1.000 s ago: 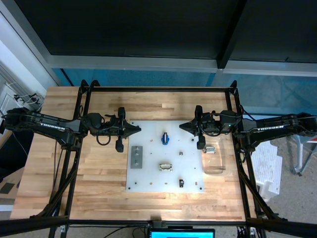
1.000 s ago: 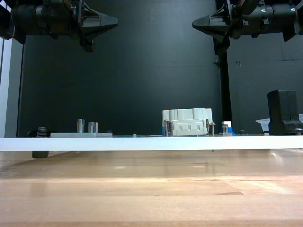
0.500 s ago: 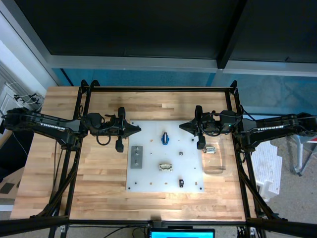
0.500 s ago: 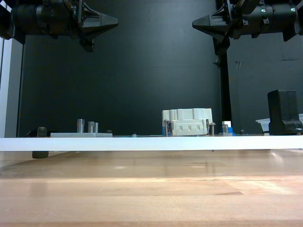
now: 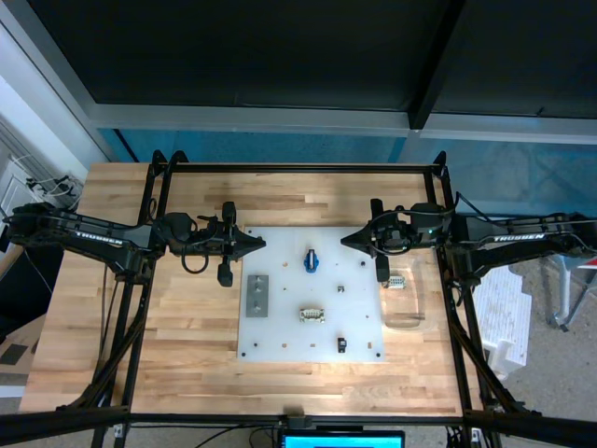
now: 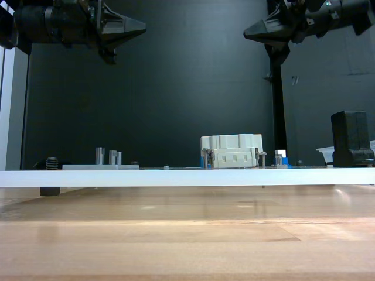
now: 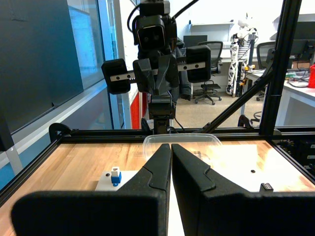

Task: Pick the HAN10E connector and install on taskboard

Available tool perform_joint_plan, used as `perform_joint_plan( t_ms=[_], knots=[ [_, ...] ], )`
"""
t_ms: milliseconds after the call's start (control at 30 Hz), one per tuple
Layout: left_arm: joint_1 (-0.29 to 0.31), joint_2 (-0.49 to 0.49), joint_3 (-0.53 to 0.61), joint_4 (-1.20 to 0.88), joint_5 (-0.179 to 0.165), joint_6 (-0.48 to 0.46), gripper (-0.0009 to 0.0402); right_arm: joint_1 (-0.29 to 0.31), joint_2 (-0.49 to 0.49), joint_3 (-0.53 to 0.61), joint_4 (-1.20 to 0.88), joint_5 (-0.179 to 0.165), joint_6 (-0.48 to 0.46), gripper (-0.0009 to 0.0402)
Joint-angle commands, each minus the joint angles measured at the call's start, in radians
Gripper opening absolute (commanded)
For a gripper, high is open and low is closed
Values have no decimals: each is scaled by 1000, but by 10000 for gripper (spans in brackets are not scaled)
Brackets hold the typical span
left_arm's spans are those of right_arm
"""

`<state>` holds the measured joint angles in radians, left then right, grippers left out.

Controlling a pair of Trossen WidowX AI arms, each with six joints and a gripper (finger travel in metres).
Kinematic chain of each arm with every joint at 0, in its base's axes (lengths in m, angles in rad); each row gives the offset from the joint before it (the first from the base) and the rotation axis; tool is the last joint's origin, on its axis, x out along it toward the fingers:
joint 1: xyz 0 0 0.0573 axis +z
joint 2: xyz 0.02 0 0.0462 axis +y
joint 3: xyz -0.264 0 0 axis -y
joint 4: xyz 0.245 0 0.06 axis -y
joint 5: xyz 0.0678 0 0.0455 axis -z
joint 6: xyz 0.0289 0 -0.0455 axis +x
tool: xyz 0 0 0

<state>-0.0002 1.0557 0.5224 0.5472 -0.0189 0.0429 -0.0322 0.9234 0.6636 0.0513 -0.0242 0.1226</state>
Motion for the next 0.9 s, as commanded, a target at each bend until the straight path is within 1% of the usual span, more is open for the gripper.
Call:
perform_joint_plan(
  t_ms=[33, 300, 367, 500, 600, 900],
  knots=[
    [0, 0, 0, 0, 0, 0, 1, 0, 0, 69, -190, -3, 0, 0],
    [0, 0, 0, 0, 0, 0, 1, 0, 12, 219, -640, -1, 4, 0],
    [0, 0, 0, 0, 0, 0, 1, 0, 20, 242, -732, 5, 4, 0],
    [0, 0, 0, 0, 0, 0, 1, 1, 37, 267, -873, 4, 3, 0],
    [0, 0, 0, 0, 0, 0, 1, 2, 44, 271, -948, -3, 3, 0],
    [0, 0, 0, 0, 0, 0, 1, 4, 67, 275, -1159, 1, 17, 0]
  ],
)
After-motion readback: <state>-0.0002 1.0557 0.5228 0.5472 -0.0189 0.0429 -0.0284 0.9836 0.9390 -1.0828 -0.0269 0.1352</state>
